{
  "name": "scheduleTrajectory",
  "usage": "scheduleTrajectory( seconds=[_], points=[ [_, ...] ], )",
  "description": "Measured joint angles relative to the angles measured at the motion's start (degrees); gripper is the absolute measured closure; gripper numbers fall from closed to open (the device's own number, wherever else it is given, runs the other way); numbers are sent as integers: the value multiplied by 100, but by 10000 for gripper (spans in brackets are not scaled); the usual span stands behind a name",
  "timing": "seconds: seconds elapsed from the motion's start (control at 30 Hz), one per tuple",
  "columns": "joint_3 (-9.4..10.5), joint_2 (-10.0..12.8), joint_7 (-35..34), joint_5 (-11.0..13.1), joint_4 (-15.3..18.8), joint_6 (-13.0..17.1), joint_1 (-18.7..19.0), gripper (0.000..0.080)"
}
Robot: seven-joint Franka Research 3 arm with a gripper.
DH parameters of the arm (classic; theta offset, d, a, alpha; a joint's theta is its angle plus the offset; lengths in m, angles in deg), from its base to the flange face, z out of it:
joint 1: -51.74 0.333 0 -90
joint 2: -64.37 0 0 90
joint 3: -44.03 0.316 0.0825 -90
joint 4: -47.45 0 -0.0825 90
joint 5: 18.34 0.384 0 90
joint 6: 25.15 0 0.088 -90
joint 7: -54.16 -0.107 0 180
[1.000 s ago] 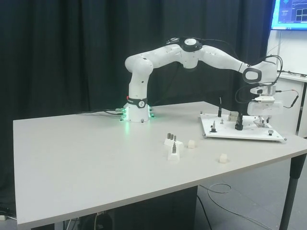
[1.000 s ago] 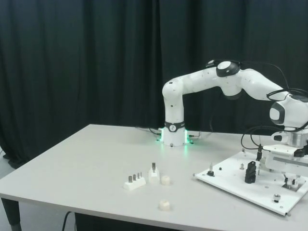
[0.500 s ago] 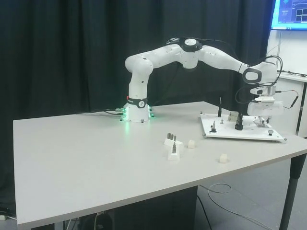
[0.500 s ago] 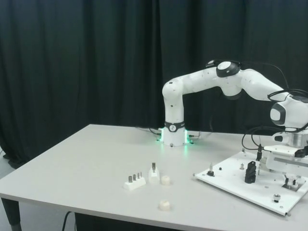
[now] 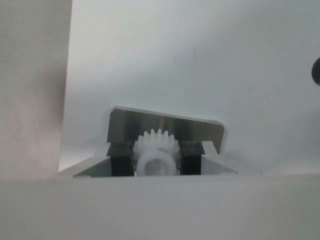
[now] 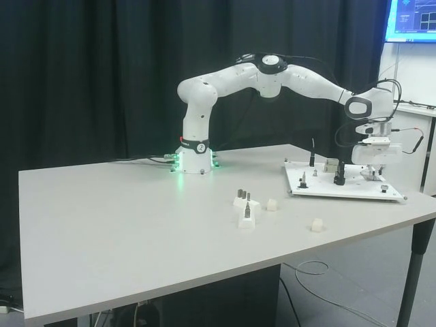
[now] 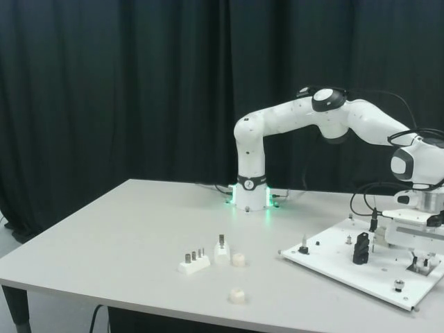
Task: Insert small gear.
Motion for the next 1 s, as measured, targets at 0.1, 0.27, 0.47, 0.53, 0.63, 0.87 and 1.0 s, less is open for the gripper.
scheduleTrajectory(
  seconds=[0.1, 0.27, 0.47, 0.53, 0.63, 0.87, 1.0],
  points=[
    [0, 0, -5, -36, 0, 0, 0, 604],
    [0, 0, -50, -152, 0, 0, -7, 604],
    [1, 0, -59, -202, 0, -7, -24, 604],
    [4, -1, -59, -202, 0, -11, -29, 604],
    [9, -2, -59, -201, 0, -12, -33, 604],
    [30, -22, -59, -168, -3, -39, -35, 604],
    [42, -29, -59, -131, -21, -73, -35, 604]
  ],
)
